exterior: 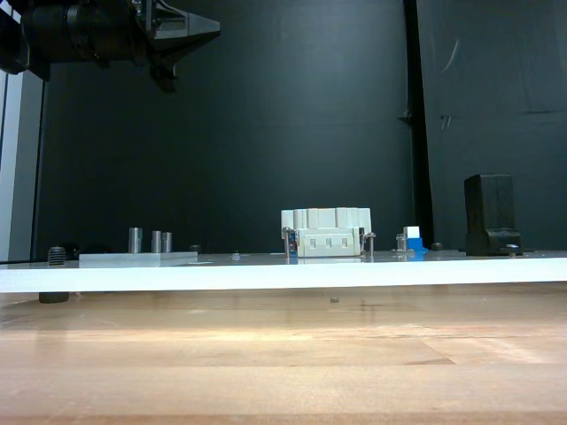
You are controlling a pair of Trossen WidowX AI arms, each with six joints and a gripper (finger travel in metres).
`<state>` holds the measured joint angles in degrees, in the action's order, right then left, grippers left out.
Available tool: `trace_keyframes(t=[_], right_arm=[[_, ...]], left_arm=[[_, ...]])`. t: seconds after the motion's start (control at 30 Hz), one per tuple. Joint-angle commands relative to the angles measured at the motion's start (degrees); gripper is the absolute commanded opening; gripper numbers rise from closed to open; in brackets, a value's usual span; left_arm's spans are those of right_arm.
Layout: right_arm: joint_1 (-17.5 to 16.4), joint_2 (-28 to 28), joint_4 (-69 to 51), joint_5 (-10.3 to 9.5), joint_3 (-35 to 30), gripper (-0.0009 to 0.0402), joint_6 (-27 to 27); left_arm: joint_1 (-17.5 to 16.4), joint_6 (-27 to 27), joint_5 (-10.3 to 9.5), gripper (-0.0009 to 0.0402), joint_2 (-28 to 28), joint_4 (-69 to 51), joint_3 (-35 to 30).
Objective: Pick the 16mm bar from the taskboard and place it in the container
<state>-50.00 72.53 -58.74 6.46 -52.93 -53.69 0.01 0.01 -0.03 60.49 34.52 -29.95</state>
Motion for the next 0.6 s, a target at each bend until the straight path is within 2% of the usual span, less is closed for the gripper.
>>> trace_keyframes(t=[0.03, 0.6], right_arm=[[0.0, 0.0, 0.0, 0.00, 0.0, 0.0201, 0.0], [0.0, 0.0, 0.8, 0.00, 0.0, 0.0201, 0.0]], left_arm=[[0.0, 0.0, 0.02, 0.0000, 0.0, 0.0, 0.0], [0.0, 0.0, 0.00, 0.0000, 0.0, 0.0, 0.0]])
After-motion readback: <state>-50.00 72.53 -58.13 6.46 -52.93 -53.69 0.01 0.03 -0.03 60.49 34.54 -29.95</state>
